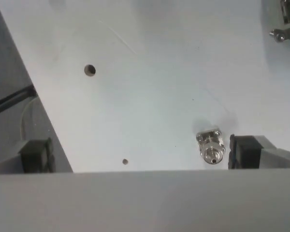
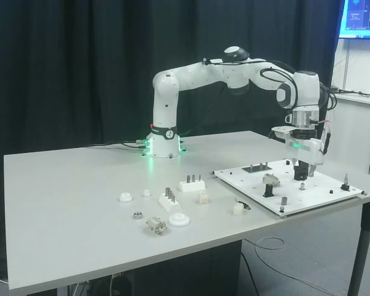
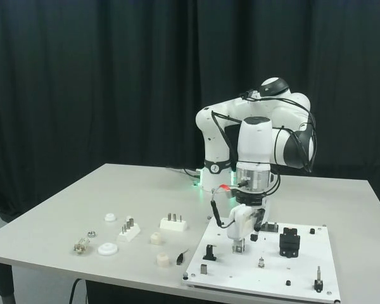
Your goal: Pick round peg 4.
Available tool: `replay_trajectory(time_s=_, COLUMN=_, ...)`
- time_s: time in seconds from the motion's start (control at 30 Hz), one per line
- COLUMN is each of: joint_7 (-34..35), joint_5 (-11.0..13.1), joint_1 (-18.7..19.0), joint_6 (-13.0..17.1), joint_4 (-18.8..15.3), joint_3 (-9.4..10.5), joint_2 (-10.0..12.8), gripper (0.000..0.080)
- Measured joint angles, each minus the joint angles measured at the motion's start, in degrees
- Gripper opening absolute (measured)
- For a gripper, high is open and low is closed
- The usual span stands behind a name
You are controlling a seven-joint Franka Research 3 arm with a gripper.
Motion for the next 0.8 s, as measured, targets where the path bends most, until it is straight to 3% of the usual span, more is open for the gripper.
replay_trajectory(time_s=0.8, joint_7=-2.3, joint_5=-2.4, joint_1=-1.2, joint_6=-0.4, joint_4=1.5, joint_3=-0.29, joint_2=0.0, gripper=0.08)
